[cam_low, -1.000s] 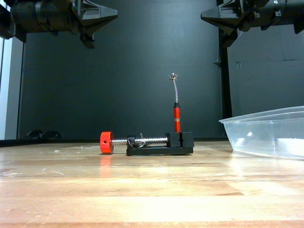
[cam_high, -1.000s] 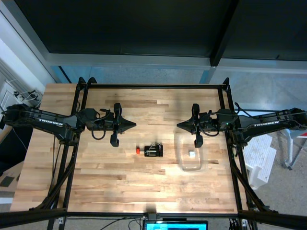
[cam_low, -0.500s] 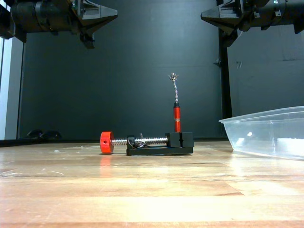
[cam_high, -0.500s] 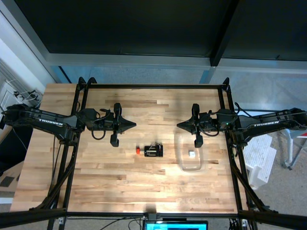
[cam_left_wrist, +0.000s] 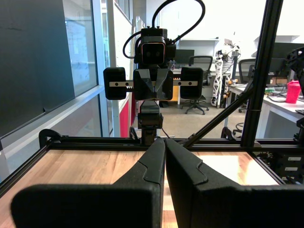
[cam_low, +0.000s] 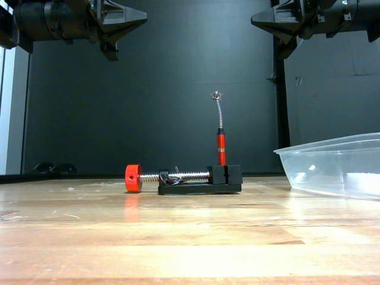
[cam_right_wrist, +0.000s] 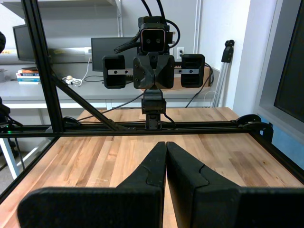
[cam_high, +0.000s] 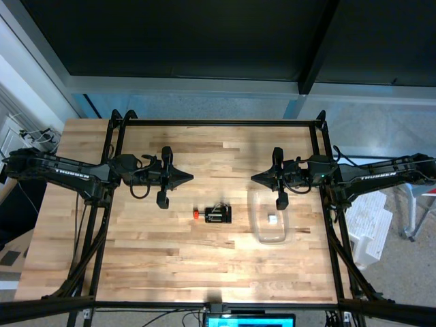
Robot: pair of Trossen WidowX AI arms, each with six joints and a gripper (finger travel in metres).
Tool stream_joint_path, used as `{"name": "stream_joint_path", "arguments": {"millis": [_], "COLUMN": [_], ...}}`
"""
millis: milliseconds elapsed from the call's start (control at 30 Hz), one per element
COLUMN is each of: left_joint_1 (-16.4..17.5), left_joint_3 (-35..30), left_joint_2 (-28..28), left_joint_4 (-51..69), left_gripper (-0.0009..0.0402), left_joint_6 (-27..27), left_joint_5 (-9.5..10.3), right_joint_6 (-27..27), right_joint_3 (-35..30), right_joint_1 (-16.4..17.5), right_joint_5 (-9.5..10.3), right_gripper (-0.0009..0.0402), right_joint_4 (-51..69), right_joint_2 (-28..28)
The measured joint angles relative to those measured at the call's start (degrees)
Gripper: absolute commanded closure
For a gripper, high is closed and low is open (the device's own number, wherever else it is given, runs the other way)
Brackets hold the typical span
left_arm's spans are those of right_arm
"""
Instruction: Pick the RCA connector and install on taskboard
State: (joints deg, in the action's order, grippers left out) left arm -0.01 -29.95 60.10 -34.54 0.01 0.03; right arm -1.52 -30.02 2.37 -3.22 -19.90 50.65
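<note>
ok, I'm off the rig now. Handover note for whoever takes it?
Both shut and empty: left hand raised over the table, left of the taskboard; right hand raised by the far end of the clear tray.
The taskboard lies mid-table, red stub toward the left hand's side.
A small white part lies in the tray; possibly the RCA connector, can't confirm.
Done: nothing, no pick.
Left: pick the connector, carry it to the taskboard, install.

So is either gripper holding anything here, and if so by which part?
Nothing is held: the left gripper and right gripper are both shut empty, high above the table.
</note>
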Motion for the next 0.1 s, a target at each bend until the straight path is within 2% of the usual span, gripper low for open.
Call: {"name": "stream_joint_path", "arguments": {"millis": [100], "left_joint_1": [0.00], "left_joint_3": [0.00], "left_joint_2": [0.00], "left_joint_4": [0.00], "left_gripper": [0.0393], "left_joint_6": [-0.02], "left_joint_5": [0.02], "right_joint_6": [0.00], "right_joint_3": [0.00], "right_joint_1": [0.00], "right_joint_5": [0.00], "right_gripper": [0.0393], "right_joint_4": [0.00], "right_joint_2": [0.00]}}
